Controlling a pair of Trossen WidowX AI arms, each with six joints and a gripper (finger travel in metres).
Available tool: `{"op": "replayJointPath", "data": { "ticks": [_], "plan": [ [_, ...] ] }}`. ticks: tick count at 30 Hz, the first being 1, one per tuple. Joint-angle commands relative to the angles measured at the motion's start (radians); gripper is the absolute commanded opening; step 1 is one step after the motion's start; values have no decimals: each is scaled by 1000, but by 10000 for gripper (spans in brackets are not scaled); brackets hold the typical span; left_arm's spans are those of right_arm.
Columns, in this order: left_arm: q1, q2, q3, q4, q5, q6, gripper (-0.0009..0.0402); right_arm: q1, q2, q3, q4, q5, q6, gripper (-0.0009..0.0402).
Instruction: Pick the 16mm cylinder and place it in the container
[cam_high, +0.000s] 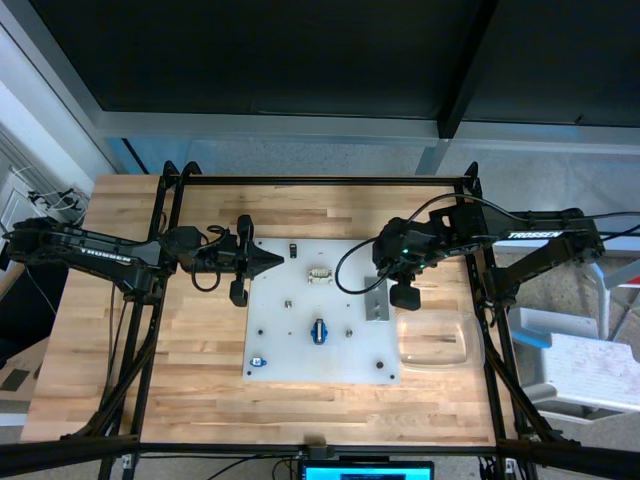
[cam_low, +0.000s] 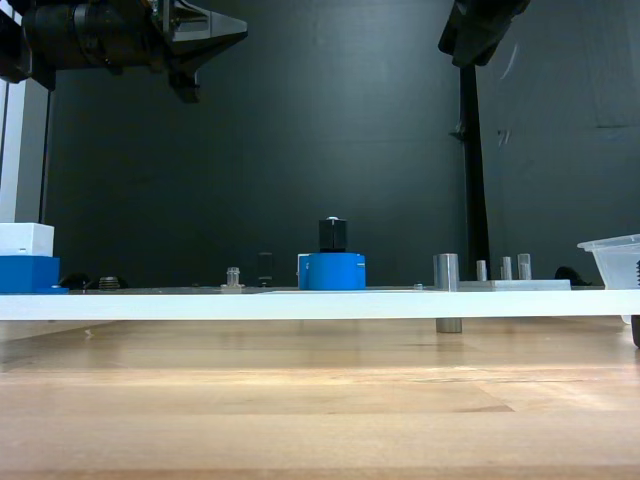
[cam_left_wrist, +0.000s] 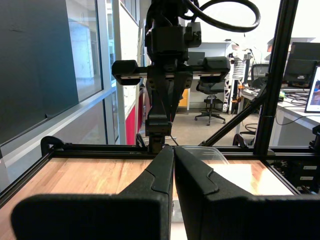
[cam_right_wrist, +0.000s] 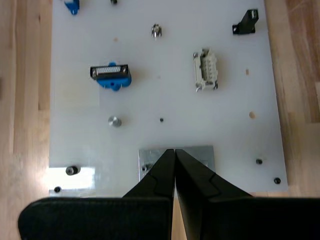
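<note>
Black left gripper (cam_high: 277, 260), right gripper (cam_high: 405, 296) above board (cam_high: 300, 345)

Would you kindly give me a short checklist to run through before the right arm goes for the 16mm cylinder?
1. Cylinder located: ok. The 16mm cylinder stands upright in the white board, apart from the blue part.
2. Right gripper open for a grasp: not ok. The right gripper is shut.
3. Right gripper above the cylinder: not ok. It hangs high over the grey metal block, off to one side of the cylinder.
4. Container ready: ok. The container lies just off the board's right edge and looks empty.
5. Left gripper out of the way: ok. The left gripper is shut, raised at the board's far left side.
</note>
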Motion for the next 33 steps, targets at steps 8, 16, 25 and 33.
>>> {"op": "replayJointPath", "data": {
  "ticks": [8,16,25,33],
  "plan": [
    [0,1,0,0,0,0,0,39,84,37,-69,-11,0,0],
    [0,0,0,0,0,0,0,75,132,40,-67,-34,25,0],
    [0,0,0,0,0,0,0,109,219,90,-63,-23,39,20],
    [0,0,0,0,0,0,0,130,294,137,-57,-22,38,60]
  ]
}}
